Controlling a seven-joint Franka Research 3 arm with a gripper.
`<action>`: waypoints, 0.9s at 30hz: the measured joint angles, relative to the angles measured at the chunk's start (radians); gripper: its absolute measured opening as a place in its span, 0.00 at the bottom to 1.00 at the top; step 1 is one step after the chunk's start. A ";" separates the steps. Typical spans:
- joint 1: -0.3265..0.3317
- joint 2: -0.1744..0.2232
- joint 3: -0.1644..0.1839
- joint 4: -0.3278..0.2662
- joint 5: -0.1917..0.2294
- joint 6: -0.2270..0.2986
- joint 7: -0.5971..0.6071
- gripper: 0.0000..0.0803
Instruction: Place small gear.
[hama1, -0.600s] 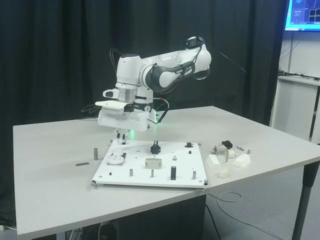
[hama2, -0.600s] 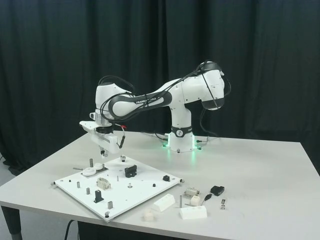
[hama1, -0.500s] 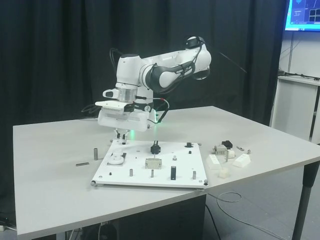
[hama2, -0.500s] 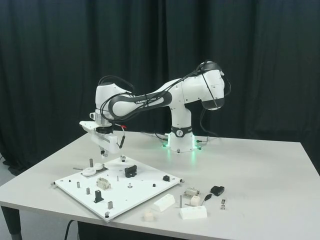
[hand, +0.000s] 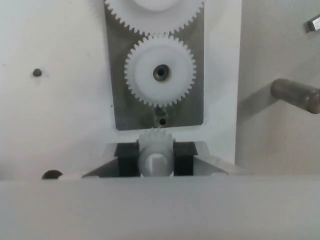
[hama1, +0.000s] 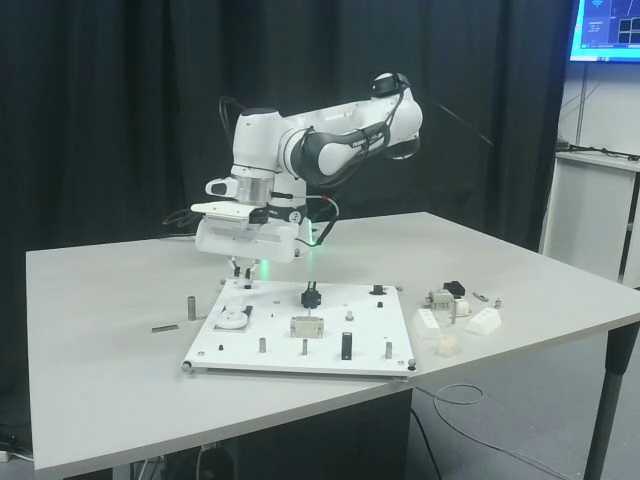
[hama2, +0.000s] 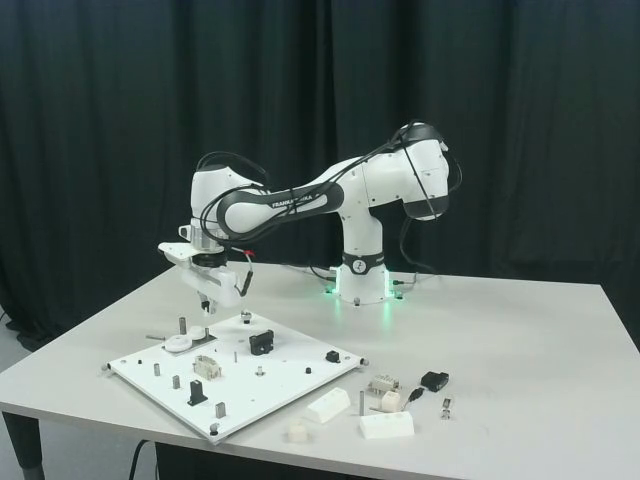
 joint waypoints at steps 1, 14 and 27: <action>0.000 0.000 0.000 0.000 0.000 0.000 -0.003 0.17; -0.003 0.000 0.000 -0.002 0.000 0.002 -0.012 0.17; -0.004 0.000 -0.001 -0.008 0.000 0.024 -0.011 0.17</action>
